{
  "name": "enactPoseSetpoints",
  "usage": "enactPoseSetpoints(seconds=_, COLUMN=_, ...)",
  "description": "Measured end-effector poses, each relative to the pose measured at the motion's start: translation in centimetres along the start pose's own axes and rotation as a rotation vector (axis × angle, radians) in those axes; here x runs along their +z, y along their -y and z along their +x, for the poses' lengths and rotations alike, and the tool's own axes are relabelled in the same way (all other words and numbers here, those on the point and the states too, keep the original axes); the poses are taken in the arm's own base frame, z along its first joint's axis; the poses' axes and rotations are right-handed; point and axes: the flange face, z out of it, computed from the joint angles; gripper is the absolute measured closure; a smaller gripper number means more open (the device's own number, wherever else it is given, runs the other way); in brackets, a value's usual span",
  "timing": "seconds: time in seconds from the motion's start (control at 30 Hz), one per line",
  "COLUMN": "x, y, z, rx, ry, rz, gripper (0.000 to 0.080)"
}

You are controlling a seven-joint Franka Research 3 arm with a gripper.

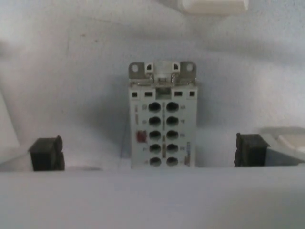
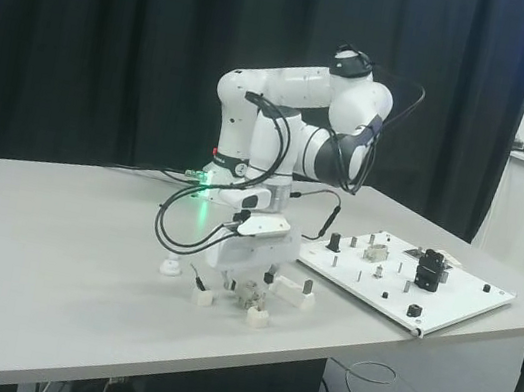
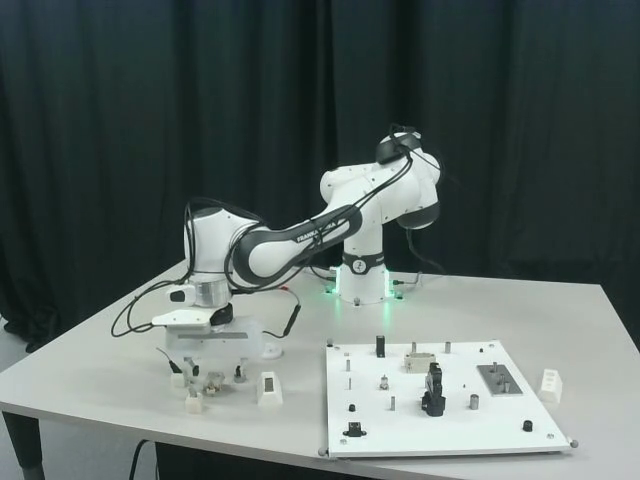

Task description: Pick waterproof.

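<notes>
Between my fingers (image 1: 148, 152) — spread wide apart, clamped on nothing — the waterproof connector (image 1: 162, 117) is sitting on the grey tabletop (image 1: 71, 71), touching neither black pad. I am hovering low over it, so it is lying straight below me, roughly centred in the gap. Its long axis is running crosswise to my closing line — I judge my pads would be meeting its long sides. Farther off, the white board (image 3: 440, 405) is lying well apart.

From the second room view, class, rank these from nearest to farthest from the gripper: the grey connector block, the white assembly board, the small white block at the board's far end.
1. Grey connector block: under the gripper.
2. White assembly board: beside it.
3. Small white block: board's far end.
</notes>
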Motion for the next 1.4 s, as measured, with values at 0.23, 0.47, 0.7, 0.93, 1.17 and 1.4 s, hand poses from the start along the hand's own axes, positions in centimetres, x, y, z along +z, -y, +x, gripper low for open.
enactPoseSetpoints(seconds=0.23, x=0.6, y=0.1, z=0.0, rx=0.002, ry=-0.008, rz=0.001, gripper=0.0003)
enactPoseSetpoints(seconds=0.47, x=1.0, y=0.2, z=0.0, rx=0.005, ry=-0.02, rz=0.009, gripper=0.0003)
enactPoseSetpoints(seconds=0.7, x=1.4, y=0.1, z=0.0, rx=0.01, ry=-0.029, rz=0.013, gripper=0.0003)
enactPoseSetpoints(seconds=0.93, x=1.7, y=0.0, z=0.0, rx=0.015, ry=-0.028, rz=0.015, gripper=0.0286)
enactPoseSetpoints(seconds=1.17, x=1.6, y=-0.1, z=0.0, rx=0.018, ry=-0.031, rz=0.019, gripper=0.0468)
enactPoseSetpoints(seconds=1.4, x=0.7, y=0.1, z=0.2, rx=0.015, ry=-0.044, rz=0.021, gripper=0.0489)
